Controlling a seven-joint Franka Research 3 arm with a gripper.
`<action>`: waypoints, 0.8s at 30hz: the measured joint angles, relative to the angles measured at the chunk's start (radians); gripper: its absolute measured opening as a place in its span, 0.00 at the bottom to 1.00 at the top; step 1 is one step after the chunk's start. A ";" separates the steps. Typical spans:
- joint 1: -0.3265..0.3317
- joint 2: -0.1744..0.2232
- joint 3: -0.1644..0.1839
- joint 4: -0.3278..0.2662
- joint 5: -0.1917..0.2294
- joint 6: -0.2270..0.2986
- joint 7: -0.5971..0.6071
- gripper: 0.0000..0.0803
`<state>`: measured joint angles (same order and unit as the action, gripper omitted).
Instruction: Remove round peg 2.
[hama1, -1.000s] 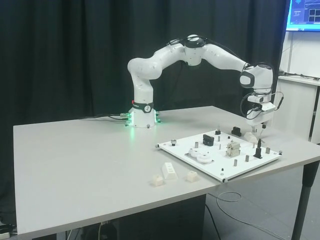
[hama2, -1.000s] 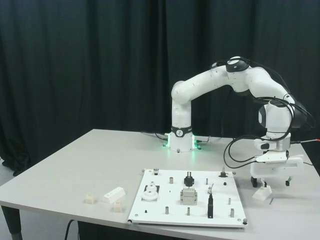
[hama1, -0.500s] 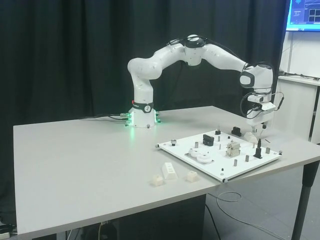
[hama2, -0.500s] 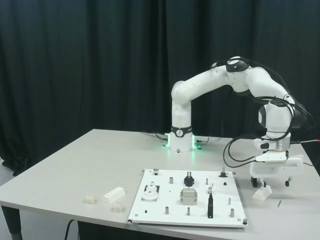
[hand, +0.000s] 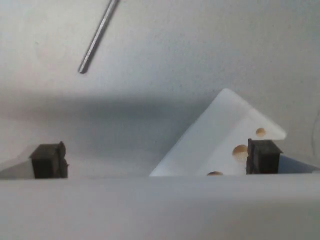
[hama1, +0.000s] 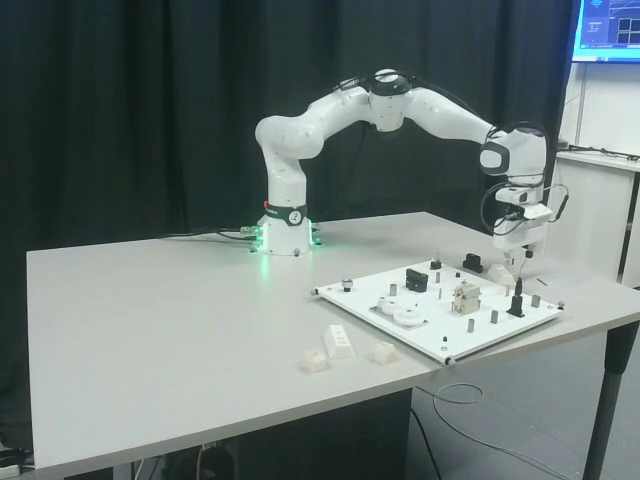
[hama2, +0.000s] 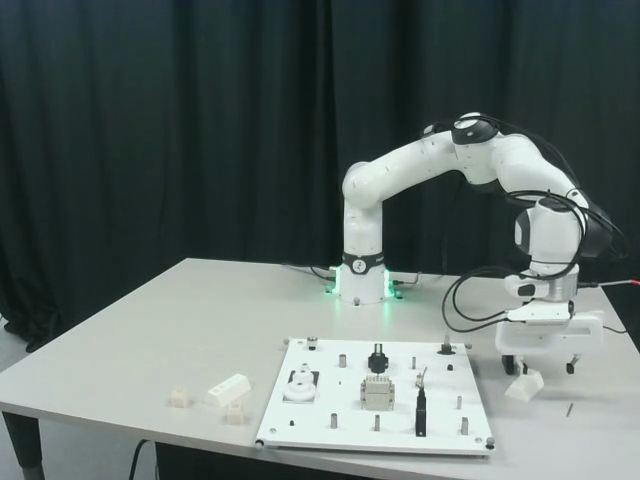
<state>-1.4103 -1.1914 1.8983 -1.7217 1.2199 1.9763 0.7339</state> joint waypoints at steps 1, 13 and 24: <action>0.000 0.000 -0.001 0.000 -0.001 0.000 0.000 1.00; -0.011 0.002 -0.020 0.000 -0.002 0.000 0.000 1.00; -0.044 0.002 -0.043 0.000 -0.016 0.000 0.000 1.00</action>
<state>-1.4548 -1.1897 1.8553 -1.7217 1.2038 1.9758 0.7339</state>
